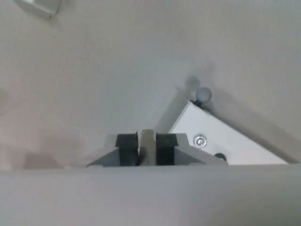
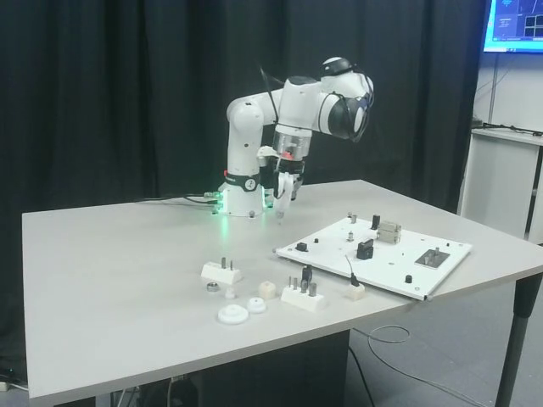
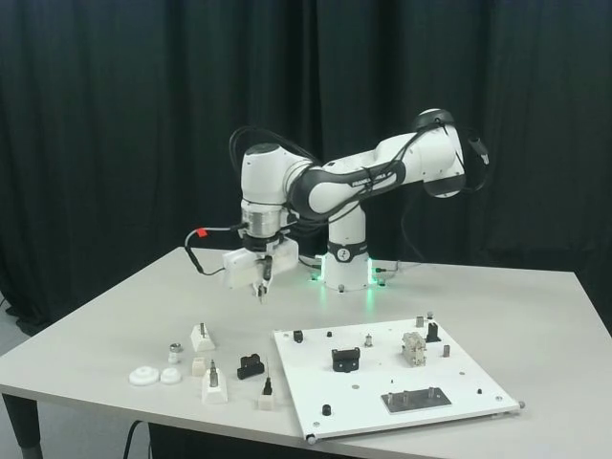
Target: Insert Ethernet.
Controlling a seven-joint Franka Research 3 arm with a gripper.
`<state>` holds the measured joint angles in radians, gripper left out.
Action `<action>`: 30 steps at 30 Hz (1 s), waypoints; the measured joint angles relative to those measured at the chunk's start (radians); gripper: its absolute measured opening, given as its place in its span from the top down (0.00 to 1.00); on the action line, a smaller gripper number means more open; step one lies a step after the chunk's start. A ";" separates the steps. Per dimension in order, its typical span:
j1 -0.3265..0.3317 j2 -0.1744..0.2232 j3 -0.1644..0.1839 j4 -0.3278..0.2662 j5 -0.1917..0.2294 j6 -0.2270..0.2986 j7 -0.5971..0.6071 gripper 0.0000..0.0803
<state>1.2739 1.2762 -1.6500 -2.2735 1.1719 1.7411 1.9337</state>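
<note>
1. The white arm (image 3: pixel 335 186) reaches out from its green-lit base (image 3: pixel 346 277), wrist pointing down over bare grey worktop (image 2: pixel 110 254).
2. Its jaws (image 1: pixel 147 149) are pressed nearly together on a thin grey piece; what that piece is, I cannot tell.
3. The white board (image 3: pixel 382 387) lies at about four o'clock from the jaws in the second room view, well below them.
4. The Ethernet plug (image 2: pixel 355 290), on its black cable (image 2: pixel 382 335), sits at the board's near edge, apart from the jaws.
</note>
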 joint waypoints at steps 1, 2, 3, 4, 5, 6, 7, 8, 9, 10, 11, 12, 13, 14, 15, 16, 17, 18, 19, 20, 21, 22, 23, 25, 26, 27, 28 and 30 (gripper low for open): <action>0.004 -0.002 0.004 0.000 0.000 0.006 0.009 0.91; 0.007 -0.003 0.007 0.000 0.001 0.011 0.018 0.91; 0.009 -0.004 0.010 0.000 0.002 0.016 0.026 0.91; 0.012 -0.004 0.013 0.000 0.004 0.019 0.035 0.91; 0.014 -0.004 0.015 0.000 0.006 0.021 0.044 0.91; 0.016 -0.004 0.017 0.000 0.009 0.023 0.053 0.91; 0.018 -0.004 0.019 0.000 0.010 0.026 0.061 0.91; 0.020 -0.004 0.021 0.000 0.012 0.028 0.068 0.91; 0.021 -0.004 0.023 0.000 0.014 0.031 0.074 0.91; 0.023 -0.004 0.024 0.000 0.015 0.033 0.080 0.91; 0.025 -0.004 0.026 0.000 0.018 0.035 0.088 0.91; 0.026 -0.004 0.027 0.000 0.021 0.036 0.100 0.91; 0.027 -0.004 0.028 0.000 0.025 0.037 0.117 0.91; 0.029 -0.004 0.030 0.000 0.029 0.037 0.133 0.91; 0.030 -0.004 0.031 0.000 0.033 0.037 0.148 0.91; 0.031 -0.004 0.032 0.000 0.037 0.038 0.161 0.91; 0.033 -0.004 0.033 0.000 0.039 0.038 0.168 0.91; 0.034 -0.004 0.034 0.000 0.040 0.038 0.173 0.91; 0.036 -0.004 0.035 0.000 0.041 0.038 0.177 0.91; 0.038 -0.004 0.036 0.000 0.042 0.038 0.181 0.91; 0.040 -0.004 0.037 0.000 0.044 0.037 0.188 0.91; 0.043 -0.004 0.038 -0.001 0.045 0.037 0.197 0.91; 0.045 -0.005 0.039 -0.001 0.047 0.037 0.209 0.91; 0.051 -0.005 0.041 -0.002 0.050 0.036 0.231 0.91; 0.054 -0.005 0.042 -0.002 0.051 0.036 0.238 0.91; 0.057 -0.005 0.043 -0.003 0.052 0.036 0.244 0.91; 0.060 -0.005 0.044 -0.004 0.053 0.036 0.251 0.91; 0.066 -0.005 0.046 -0.007 0.055 0.035 0.268 0.91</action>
<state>1.3399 1.2713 -1.6045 -2.2805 1.2272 1.7760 2.2015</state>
